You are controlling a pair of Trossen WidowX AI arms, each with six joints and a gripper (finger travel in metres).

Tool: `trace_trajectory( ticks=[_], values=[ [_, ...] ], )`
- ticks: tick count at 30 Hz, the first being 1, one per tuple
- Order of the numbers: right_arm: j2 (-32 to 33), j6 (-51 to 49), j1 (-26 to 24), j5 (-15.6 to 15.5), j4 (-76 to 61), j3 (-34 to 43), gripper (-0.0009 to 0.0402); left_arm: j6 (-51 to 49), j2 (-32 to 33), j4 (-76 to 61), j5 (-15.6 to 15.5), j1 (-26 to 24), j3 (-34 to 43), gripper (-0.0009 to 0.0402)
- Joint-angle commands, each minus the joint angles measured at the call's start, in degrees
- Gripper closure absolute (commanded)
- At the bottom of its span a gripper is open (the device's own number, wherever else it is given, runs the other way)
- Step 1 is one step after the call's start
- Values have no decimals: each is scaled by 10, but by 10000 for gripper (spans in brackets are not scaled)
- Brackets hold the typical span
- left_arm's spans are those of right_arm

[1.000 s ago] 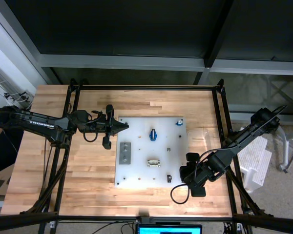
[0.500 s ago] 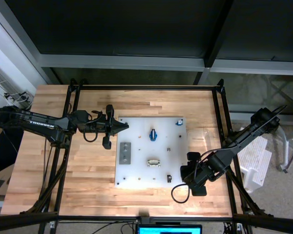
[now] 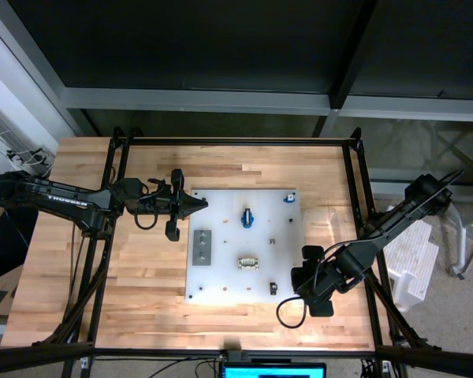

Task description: Pick the 16mm bar and install on taskboard

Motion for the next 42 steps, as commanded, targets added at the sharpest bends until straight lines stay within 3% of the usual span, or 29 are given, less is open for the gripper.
trace_trajectory(
  ticks=[1,21,27,34,42],
  values=[
    [0,0,0,0,0,0,206,0,0,0,0,0,0,393],
    [-1,9,0,1,-3,0,206,0,0,0,0,0,0,393],
    [-27,4,-2,6,-8,-1,209,0,0,0,0,0,0,393],
    [-83,-17,-24,31,-9,-16,255,0,0,0,0,0,0,393],
    [-154,-67,-90,41,-7,-36,348,0,0,0,0,0,0,393]
  ],
)
